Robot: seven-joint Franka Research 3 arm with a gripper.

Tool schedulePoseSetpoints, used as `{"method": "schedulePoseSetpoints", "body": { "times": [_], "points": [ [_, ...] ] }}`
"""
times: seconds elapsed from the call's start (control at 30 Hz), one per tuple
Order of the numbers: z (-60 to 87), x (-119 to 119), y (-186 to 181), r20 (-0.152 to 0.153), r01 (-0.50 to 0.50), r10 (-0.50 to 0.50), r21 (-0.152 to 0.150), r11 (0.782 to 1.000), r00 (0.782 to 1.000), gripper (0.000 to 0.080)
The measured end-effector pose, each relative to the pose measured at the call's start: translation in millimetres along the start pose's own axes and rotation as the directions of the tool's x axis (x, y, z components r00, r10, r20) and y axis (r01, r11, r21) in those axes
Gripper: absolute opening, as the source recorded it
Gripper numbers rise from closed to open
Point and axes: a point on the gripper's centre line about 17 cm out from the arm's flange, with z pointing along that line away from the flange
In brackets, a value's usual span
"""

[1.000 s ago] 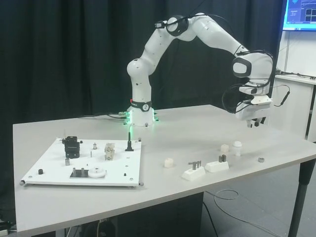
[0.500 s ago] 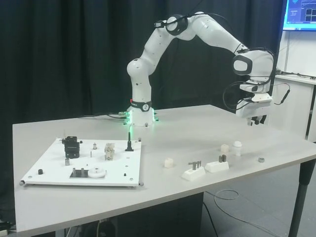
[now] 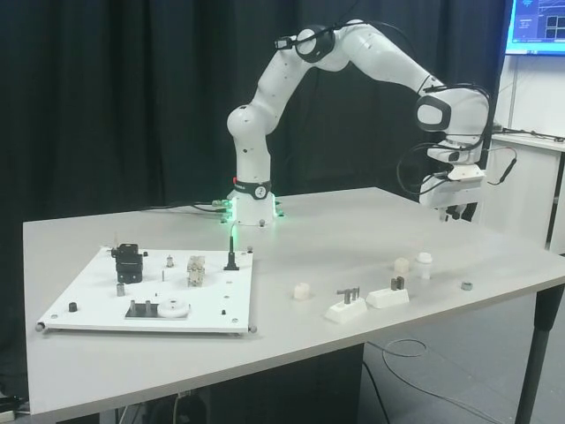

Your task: Pick medium gear.

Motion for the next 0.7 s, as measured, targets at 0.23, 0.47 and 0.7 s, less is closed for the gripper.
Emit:
{"method": "schedulePoseSetpoints", "body": {
  "times": [0.23, 0.47, 0.7],
  "points": [
    [-7.2, -9, 0, 0.016, 0.017, -0.017, -0.015, 1.000, 1.000, 0.0307],
    [-13.1, -13, -2, 0.020, 0.018, -0.018, -0.021, 1.000, 1.000, 0.0197],
    [-15.5, -16, -1, 0.025, 0.015, -0.014, -0.026, 1.000, 1.000, 0.0016]
  ]
}}
